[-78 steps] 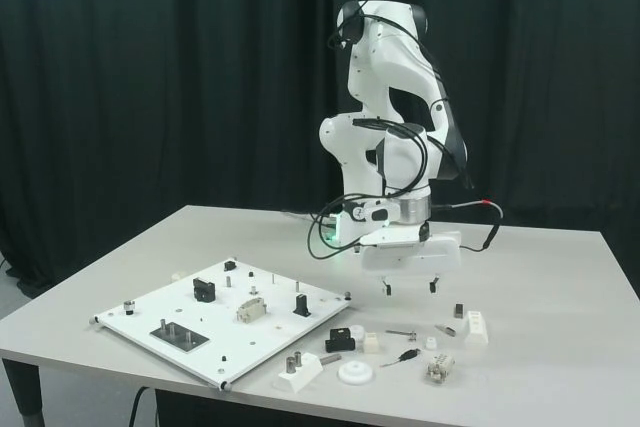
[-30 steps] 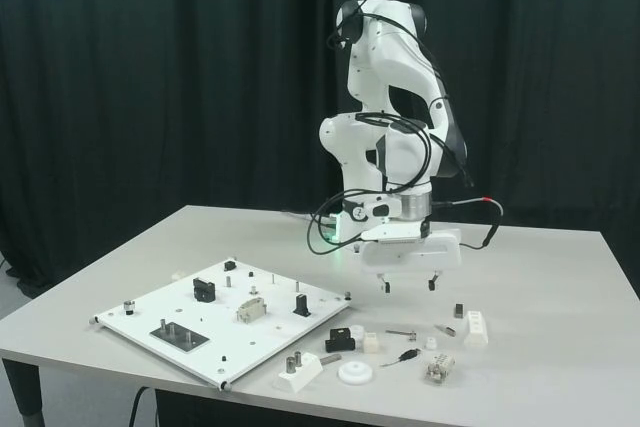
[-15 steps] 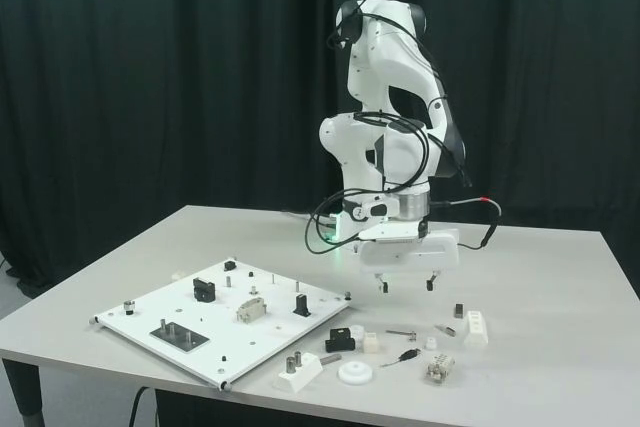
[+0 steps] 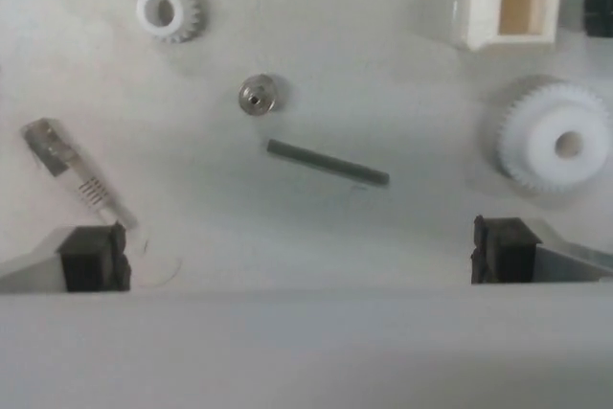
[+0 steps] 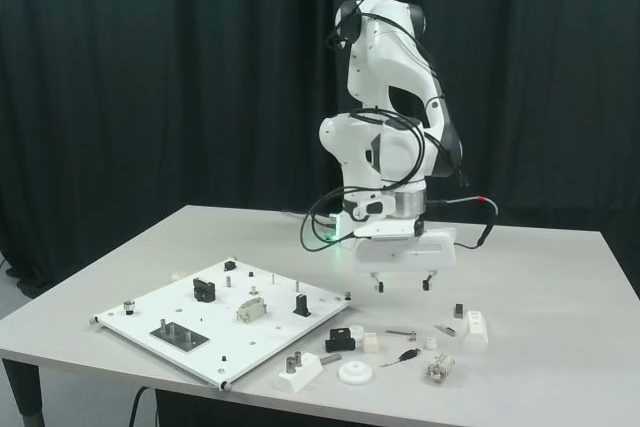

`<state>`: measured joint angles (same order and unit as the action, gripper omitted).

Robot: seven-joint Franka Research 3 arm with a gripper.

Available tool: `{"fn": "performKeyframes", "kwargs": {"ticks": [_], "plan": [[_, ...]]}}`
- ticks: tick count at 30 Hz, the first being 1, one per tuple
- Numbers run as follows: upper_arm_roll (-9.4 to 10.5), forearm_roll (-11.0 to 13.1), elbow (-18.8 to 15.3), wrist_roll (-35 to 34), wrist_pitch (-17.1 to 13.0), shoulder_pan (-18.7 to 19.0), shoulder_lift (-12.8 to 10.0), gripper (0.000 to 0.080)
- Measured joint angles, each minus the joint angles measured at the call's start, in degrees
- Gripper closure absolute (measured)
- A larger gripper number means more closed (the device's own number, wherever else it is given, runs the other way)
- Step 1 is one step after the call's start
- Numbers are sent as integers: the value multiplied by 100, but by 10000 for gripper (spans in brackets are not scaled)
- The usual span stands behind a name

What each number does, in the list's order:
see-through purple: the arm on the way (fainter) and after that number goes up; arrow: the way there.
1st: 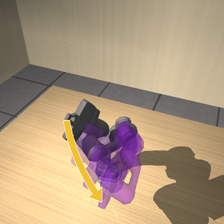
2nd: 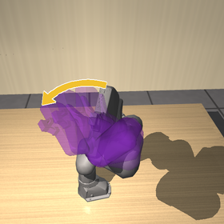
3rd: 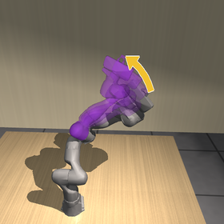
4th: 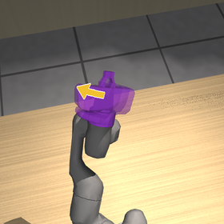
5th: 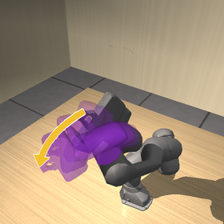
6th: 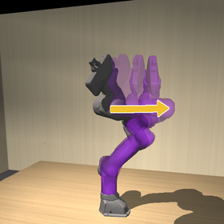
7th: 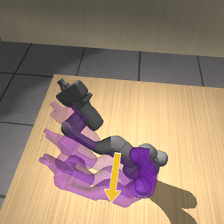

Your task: Remove bolt 4.

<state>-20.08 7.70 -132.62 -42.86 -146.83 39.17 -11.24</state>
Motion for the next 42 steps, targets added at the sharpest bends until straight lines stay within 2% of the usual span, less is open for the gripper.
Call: {"fn": "performKeyframes", "kwargs": {"ticks": [11, 18, 26, 42], "plan": [[-145, -169, 96, 54, -65, -86, -4, 3], [-259, -363, 162, 54, -275, -296, -30, 3], [-283, -655, 321, 156, -382, -766, -67, 3], [-283, -749, 918, 541, -392, -1855, -251, 3]]}}
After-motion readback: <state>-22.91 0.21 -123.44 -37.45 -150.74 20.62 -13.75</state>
